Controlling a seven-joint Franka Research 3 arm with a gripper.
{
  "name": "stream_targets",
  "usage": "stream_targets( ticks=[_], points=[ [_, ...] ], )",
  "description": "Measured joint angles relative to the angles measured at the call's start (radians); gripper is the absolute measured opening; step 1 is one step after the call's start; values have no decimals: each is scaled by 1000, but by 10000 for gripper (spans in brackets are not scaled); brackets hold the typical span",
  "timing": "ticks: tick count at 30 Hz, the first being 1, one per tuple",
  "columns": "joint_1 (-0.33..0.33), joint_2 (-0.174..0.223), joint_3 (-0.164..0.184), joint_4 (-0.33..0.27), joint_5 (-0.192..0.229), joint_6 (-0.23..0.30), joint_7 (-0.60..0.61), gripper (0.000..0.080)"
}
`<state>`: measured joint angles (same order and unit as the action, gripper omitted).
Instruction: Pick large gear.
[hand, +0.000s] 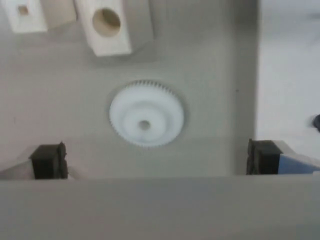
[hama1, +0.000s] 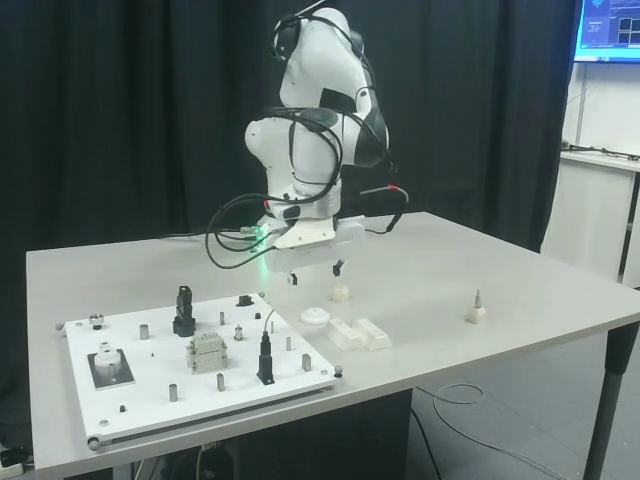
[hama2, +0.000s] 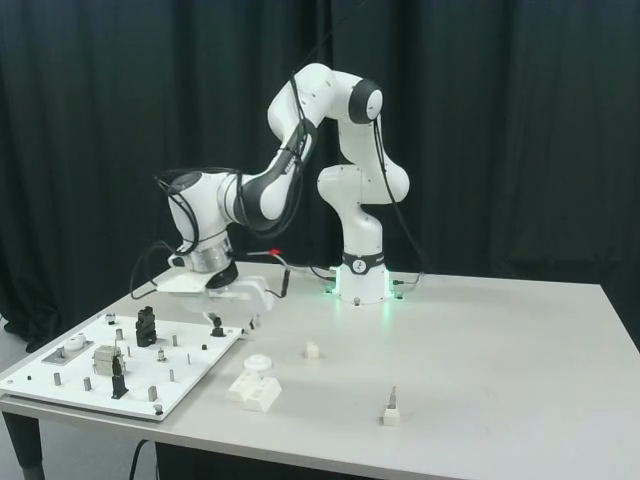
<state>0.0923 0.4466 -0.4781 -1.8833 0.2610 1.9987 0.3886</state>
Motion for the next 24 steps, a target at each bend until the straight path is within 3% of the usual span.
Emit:
stream_targets(
  ticks=[14, 24],
  points=[
    [40, -48, 0, -191, -2, 197, 23, 800],
    [64, -74, 0, -293, -1, 329, 38, 800]
  ],
)
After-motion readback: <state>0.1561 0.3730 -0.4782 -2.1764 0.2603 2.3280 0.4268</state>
